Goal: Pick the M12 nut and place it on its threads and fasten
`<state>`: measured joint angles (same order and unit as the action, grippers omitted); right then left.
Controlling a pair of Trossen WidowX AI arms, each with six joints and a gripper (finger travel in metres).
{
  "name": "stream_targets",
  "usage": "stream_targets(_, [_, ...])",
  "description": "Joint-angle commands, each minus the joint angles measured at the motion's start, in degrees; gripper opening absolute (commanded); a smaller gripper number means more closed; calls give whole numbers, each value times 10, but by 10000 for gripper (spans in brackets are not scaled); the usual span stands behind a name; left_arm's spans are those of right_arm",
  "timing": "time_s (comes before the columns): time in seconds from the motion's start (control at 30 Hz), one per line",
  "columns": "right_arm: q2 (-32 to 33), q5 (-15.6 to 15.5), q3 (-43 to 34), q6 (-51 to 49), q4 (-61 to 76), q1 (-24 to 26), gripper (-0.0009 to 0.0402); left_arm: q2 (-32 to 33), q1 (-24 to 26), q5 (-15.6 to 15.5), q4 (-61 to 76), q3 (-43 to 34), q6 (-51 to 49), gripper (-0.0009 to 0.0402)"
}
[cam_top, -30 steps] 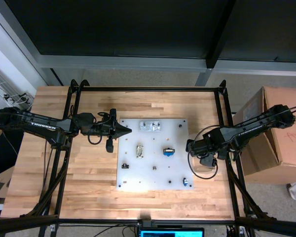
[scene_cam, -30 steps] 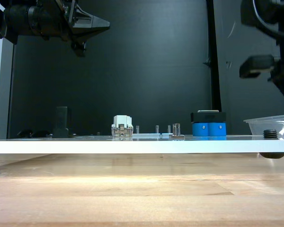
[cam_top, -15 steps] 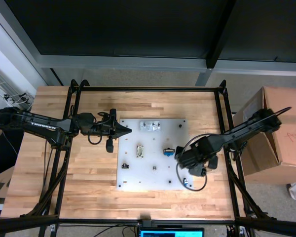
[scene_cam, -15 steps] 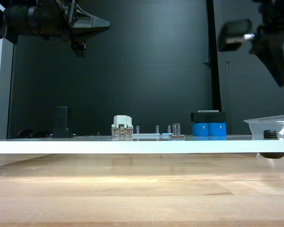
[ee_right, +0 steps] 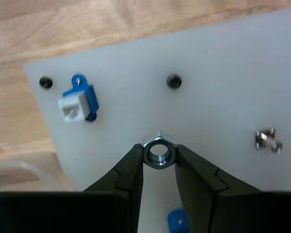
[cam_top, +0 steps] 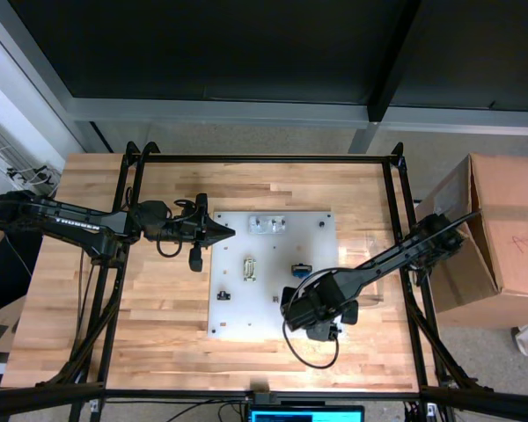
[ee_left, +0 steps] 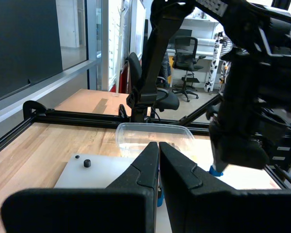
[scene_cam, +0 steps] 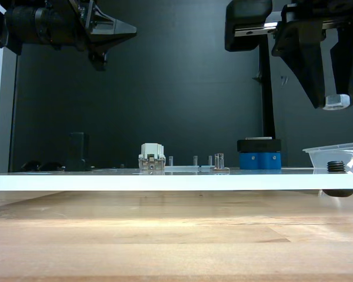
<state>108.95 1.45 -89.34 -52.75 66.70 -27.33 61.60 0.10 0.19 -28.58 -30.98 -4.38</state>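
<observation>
Since the earlier frame the right gripper (cam_top: 311,309) is swinging inward from the tray side and is now hanging over the near right part of the white board (cam_top: 246,318). Its fingertips are clamping the silver M12 nut (ee_right: 159,154), with the threaded hole facing the wrist camera. In the low view the nut is riding well above the black ribbed stud (scene_cam: 336,167), which is standing bare in front of the clear tray (scene_cam: 342,151). The left gripper (cam_top: 222,232) is hovering over the board's left edge, its fingers pressing together.
</observation>
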Motion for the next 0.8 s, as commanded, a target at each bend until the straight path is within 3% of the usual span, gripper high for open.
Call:
stream_targets(0.03, [23,0,-23,0,-2,-3,24,0,0,0,0,0,0,0])
stream_targets(0.47, [50,0,-47,-2,-7,-12,24,0,0,0,0,0,0,0])
stream_targets(0.8, [50,0,-15,-1,-21,-15,23,0,0,0,0,0,0,0])
